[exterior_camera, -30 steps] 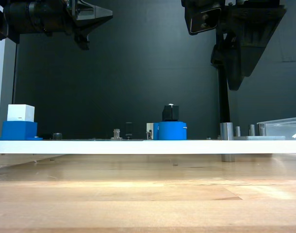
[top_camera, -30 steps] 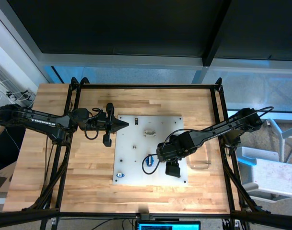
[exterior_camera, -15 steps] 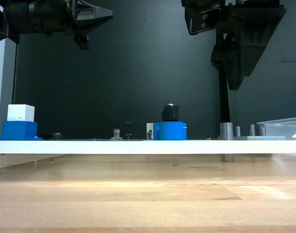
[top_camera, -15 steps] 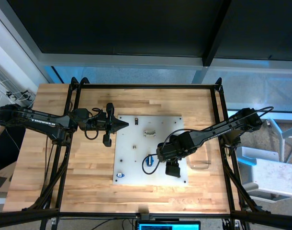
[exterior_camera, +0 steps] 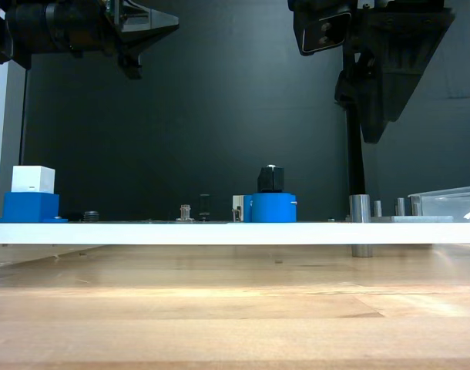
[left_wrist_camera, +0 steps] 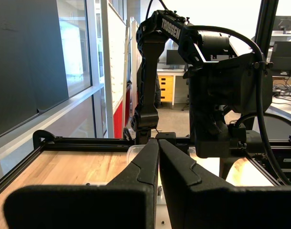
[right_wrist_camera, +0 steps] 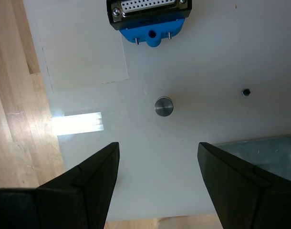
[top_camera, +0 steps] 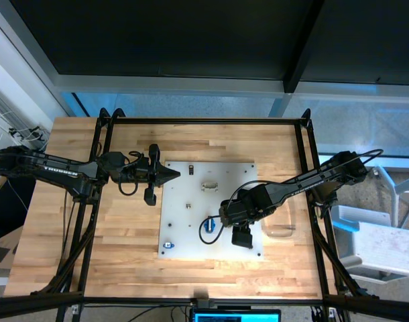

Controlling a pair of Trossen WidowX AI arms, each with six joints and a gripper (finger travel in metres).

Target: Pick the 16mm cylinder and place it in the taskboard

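White taskboard (top_camera: 191, 221) is seen with a metal cylinder (right_wrist_camera: 163, 106) seated in it. The right hand (right_wrist_camera: 158, 148) is held spread above it, and the left hand (left_wrist_camera: 158, 140) is held pressed together over its left edge.

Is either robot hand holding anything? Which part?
Nothing is held. The right gripper hangs open above the taskboard, apart from the metal cylinder standing in it. The left gripper is shut on nothing, raised at the board's left edge.

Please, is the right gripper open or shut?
Open: right gripper has jaws apart over the taskboard; left gripper shut over its left edge.
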